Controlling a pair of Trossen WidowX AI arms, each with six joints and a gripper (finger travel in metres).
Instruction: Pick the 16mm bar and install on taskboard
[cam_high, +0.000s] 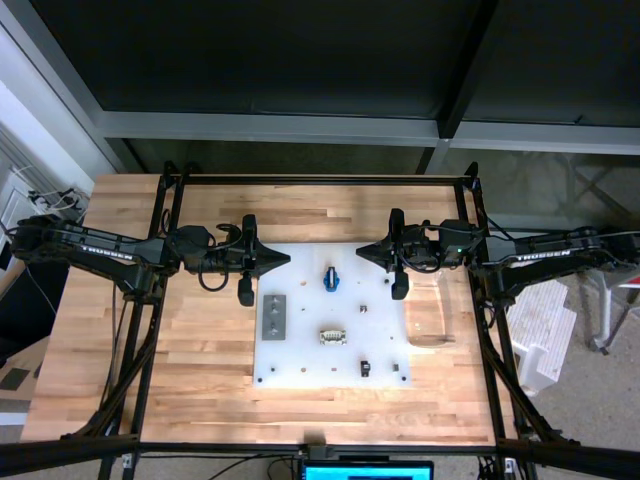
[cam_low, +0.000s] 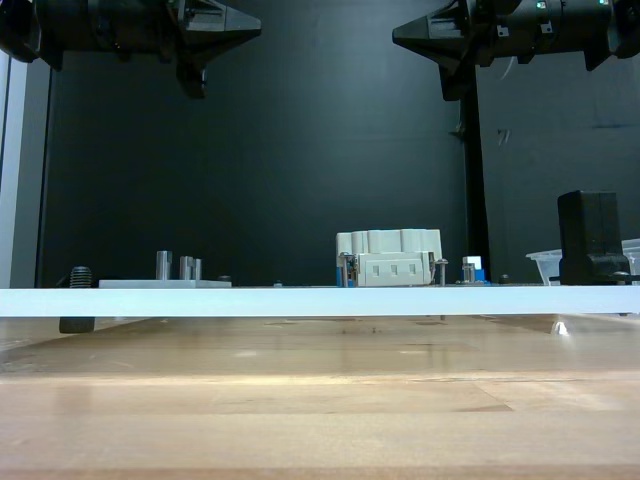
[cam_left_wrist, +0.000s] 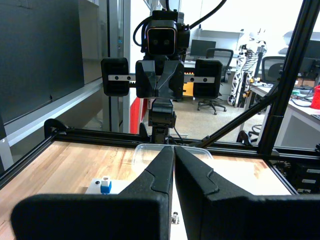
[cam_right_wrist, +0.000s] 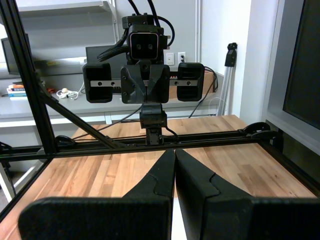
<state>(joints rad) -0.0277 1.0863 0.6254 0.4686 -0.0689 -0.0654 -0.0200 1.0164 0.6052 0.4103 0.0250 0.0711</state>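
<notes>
I cannot tell which part is the 16mm bar. Short metal pegs (cam_low: 163, 265) stand upright in a grey block (cam_high: 273, 318) on the left of the white task board (cam_high: 300, 375). Neither gripper holds anything. My left gripper (cam_high: 283, 259) hovers high over the board's far left edge, fingers (cam_left_wrist: 162, 167) pressed together. Facing it, my right gripper (cam_high: 362, 250) hangs over the far middle of the board, also shut with its fingers (cam_right_wrist: 164, 170) touching. Both are well above the board in the low view, the left gripper (cam_low: 255, 27) and the right gripper (cam_low: 400, 38) tip to tip with a gap between.
On the board sit a blue part (cam_high: 331, 278), a beige connector (cam_high: 333, 337) and a small black part (cam_high: 366, 369). A clear tray (cam_high: 432, 310) lies just off the board's right edge. Black frame rails (cam_high: 160, 300) border the wooden table.
</notes>
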